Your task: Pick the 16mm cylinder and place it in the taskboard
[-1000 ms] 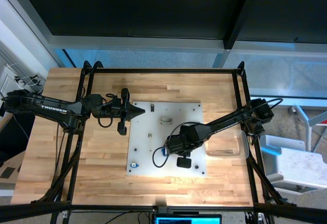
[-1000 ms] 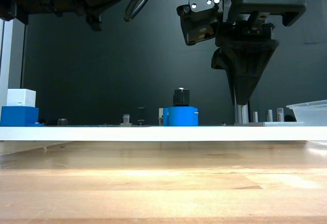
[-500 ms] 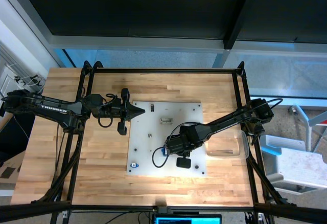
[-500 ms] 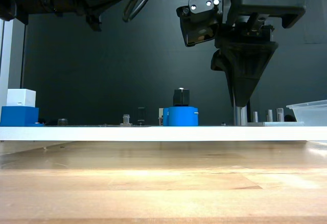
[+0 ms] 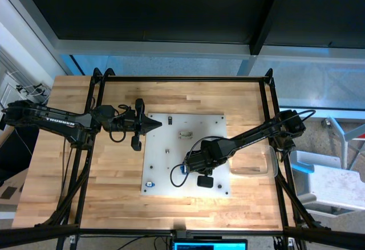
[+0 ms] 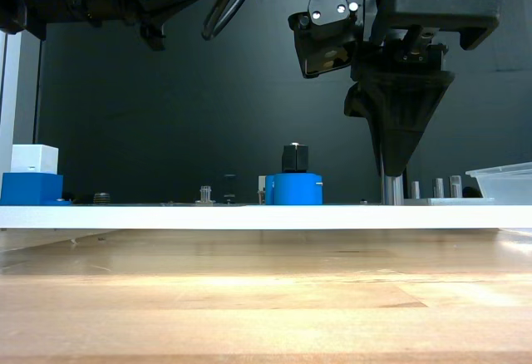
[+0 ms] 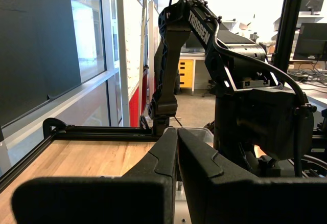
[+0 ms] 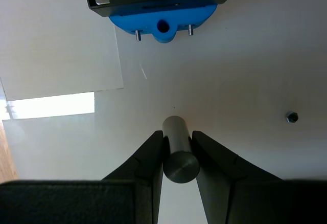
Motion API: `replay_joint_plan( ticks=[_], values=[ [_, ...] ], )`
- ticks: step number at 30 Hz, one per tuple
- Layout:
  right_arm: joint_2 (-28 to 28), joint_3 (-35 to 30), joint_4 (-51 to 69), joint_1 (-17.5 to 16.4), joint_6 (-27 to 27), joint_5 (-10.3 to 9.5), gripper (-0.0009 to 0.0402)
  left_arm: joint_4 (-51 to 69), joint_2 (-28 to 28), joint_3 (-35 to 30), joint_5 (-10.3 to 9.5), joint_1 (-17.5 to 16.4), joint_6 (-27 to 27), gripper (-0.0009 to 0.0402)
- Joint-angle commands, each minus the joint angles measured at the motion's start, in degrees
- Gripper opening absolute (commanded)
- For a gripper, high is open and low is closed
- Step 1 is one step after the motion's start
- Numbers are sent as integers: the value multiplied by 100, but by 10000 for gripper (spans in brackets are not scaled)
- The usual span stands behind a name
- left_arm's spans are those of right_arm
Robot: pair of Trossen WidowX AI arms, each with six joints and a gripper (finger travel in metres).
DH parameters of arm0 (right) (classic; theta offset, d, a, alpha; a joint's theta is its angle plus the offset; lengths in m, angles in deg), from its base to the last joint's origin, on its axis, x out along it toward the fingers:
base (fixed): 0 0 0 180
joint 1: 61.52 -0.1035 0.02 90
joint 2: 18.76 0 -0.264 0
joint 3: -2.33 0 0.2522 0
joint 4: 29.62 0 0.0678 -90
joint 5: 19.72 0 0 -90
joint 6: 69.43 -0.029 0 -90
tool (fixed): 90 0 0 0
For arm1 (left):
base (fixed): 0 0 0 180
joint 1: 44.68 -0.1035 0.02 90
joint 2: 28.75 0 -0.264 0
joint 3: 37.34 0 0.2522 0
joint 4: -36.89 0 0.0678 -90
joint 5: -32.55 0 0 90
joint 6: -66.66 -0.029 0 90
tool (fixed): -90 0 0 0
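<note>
— State of the right hand (image 8: pixel 176 138)?
— Clenched on the short dark grey metal 16mm cylinder (image 8: pixel 179 157), upright, lower end at the large white flat taskboard (image 8: pixel 245 55), near the blue connector (image 8: pixel 162 22). Cannot tell whether seated.
— Advice?
— Keep it vertical, press down gently with no sideways push, release only once seated.
— Left hand (image 7: pixel 177 137)?
— Clenched empty, parked above the taskboard's left edge.

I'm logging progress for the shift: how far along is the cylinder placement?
Done: the right gripper has the 16mm cylinder clamped upright. In hand: its lower end reaches the taskboard; seated or not, unclear. Left: seating, release. The left gripper hangs shut over the taskboard's left edge.
</note>
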Motion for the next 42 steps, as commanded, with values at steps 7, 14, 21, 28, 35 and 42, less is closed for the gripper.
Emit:
replay_joint_plan(
  ticks=[7, 14, 21, 28, 35, 42],
  values=[
    [0, 125, -168, 0, -4, 0, 23, 0, 2, -2, 0, -2, -2, 0],
    [0, 214, -262, -2, -9, 0, 23, -2, 2, -2, 0, 0, 0, 0],
    [155, 214, -348, -2, -4, -63, 23, 0, 2, -2, 0, -2, -2, 0],
    [181, 208, -407, -20, -13, -85, 23, -2, 2, -2, 0, 0, -2, 0],
    [181, 208, -404, -28, -31, -85, 23, 0, 2, -2, 0, 0, -2, 0],
    [181, 208, -404, -31, -50, -87, 23, -2, 2, -2, 0, 0, -2, 0]
  ],
)
